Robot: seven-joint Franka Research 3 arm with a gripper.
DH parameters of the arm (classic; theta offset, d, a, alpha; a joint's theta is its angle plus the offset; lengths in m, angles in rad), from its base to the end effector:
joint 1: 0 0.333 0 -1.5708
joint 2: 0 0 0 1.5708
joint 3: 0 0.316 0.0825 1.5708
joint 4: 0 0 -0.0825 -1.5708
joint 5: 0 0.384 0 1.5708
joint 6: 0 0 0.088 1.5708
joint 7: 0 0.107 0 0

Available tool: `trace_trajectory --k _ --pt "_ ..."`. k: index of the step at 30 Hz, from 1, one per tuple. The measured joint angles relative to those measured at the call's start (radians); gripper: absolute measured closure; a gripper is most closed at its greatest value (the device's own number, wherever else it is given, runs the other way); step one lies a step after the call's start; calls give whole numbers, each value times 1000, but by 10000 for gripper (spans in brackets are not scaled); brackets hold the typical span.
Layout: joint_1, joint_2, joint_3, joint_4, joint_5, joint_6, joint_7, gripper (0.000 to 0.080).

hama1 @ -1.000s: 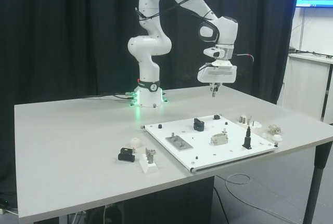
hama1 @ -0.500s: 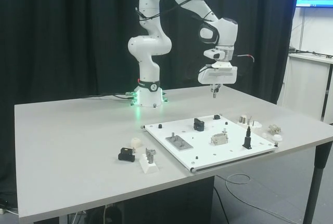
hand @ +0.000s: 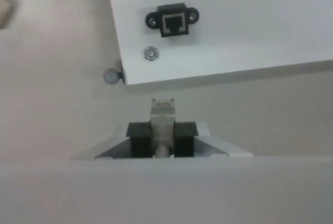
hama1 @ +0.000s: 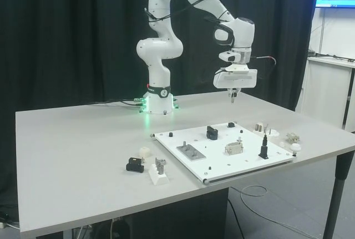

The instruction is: Insert Ethernet.

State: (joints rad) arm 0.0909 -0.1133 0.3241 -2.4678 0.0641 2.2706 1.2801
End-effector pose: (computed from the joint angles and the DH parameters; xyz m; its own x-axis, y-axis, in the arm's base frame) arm 0.4164 0.1840 0.3270 0.6106 -0.7912 -0.0343 -0.7872 -0.6111 0.0827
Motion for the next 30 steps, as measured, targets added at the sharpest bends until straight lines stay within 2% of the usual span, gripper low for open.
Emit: trace_trajectory --k 7,13,17,22,30 --pt "3 -1 16 1 -1 -2 29 719" --pt "7 0 37 -3 -29 -3 25 719" --pt "11 4 56 -8 -61 -3 -57 719" --pt "11 21 72 -10 -66 -3 -108 719" --pt "9 46 75 -7 -133 1 -122 719"
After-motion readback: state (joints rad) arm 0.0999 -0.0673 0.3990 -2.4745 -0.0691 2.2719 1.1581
